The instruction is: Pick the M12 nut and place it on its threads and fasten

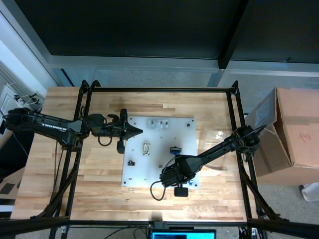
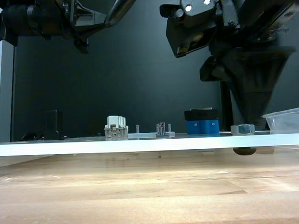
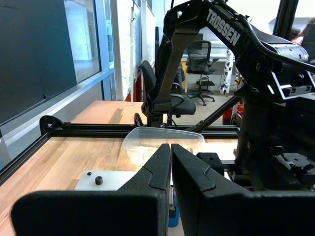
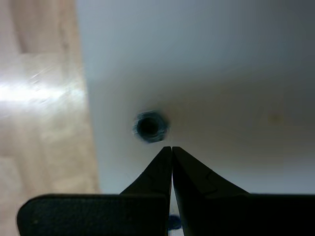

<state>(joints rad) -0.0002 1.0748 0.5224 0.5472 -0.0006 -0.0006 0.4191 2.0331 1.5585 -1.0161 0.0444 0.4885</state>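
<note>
At the left, the left gripper (image 3: 171,147) hangs high over the far left edge of the white board (image 1: 154,149), pointing inward with its jaws closed tip to tip on nothing. The board lies on the wooden counter (image 1: 60,189). Along it in the low view stand a white connector (image 2: 116,128) and then a blue block (image 2: 202,122) with a black cap. Further right, near the board's near right edge, is the M12 nut (image 2: 242,129). It sits flat and low at board level, held by neither gripper. From the right wrist its bore looks filled by something dark, so it appears to be on its stud (image 4: 149,126), run down far enough that no ribs show. The right gripper (image 4: 172,150) points straight down just beside and above the nut, its jaws pressed together and empty. The clear tray (image 2: 282,118) lies behind, at the far right. The nut should handle as a light, rigid, sturdy piece of steel. Its smooth flats are likely slippery between hard fingertips, and it is low enough to offer little height to pinch. The best hold is probably from directly above across two opposite flats, centred on the stud's axis so that a wrist turn drives it without skidding off a corner.
</note>
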